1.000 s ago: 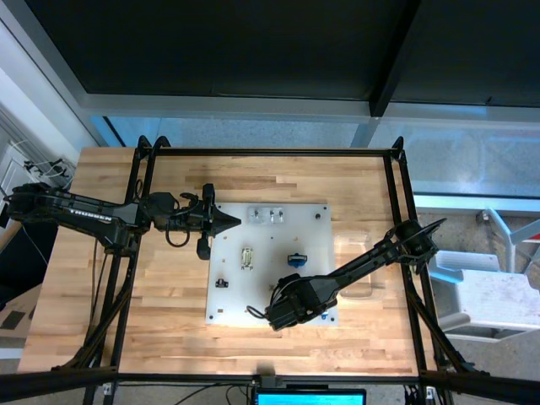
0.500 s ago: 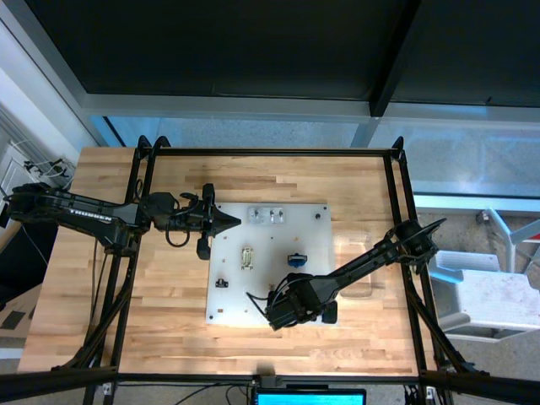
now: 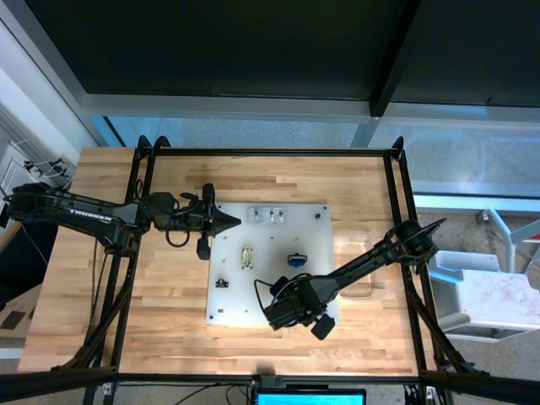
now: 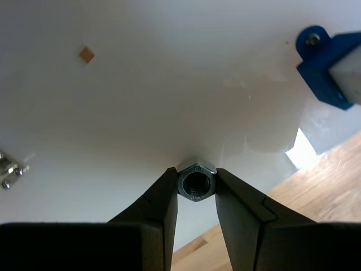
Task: Pick the M12 fastener and fasten on the M12 threads
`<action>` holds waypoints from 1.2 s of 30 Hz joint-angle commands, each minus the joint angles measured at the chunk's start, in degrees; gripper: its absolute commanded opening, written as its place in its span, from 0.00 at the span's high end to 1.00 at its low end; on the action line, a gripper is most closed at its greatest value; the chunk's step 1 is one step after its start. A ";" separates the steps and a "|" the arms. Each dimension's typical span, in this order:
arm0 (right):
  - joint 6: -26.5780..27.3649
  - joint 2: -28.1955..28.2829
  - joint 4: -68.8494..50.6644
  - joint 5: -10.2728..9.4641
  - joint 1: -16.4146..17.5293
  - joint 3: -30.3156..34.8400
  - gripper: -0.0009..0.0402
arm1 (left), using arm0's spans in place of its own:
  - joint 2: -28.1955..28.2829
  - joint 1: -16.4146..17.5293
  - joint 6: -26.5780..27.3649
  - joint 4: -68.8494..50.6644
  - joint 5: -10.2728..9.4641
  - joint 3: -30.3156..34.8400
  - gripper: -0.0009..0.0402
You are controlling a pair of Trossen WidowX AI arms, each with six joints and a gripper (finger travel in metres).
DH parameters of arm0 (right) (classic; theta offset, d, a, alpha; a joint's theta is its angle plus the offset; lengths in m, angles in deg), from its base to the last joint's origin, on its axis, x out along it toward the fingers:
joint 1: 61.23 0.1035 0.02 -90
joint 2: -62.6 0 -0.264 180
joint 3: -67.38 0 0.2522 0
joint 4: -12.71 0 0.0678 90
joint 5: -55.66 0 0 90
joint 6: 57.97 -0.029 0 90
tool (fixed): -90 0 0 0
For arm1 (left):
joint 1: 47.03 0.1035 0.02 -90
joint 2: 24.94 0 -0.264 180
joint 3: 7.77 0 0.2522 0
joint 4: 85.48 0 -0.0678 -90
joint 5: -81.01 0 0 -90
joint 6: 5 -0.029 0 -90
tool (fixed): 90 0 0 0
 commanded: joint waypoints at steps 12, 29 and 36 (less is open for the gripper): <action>-15.28 0.00 -0.07 0.02 0.35 0.02 0.94 | 0.00 0.00 0.00 0.00 0.02 0.02 0.98; -19.37 0.00 -0.04 0.44 0.50 0.02 0.94 | 0.00 0.00 0.00 0.00 0.02 0.02 0.98; -19.43 0.00 -0.04 0.59 0.48 0.02 0.94 | 0.00 0.00 0.00 0.00 0.04 0.02 0.98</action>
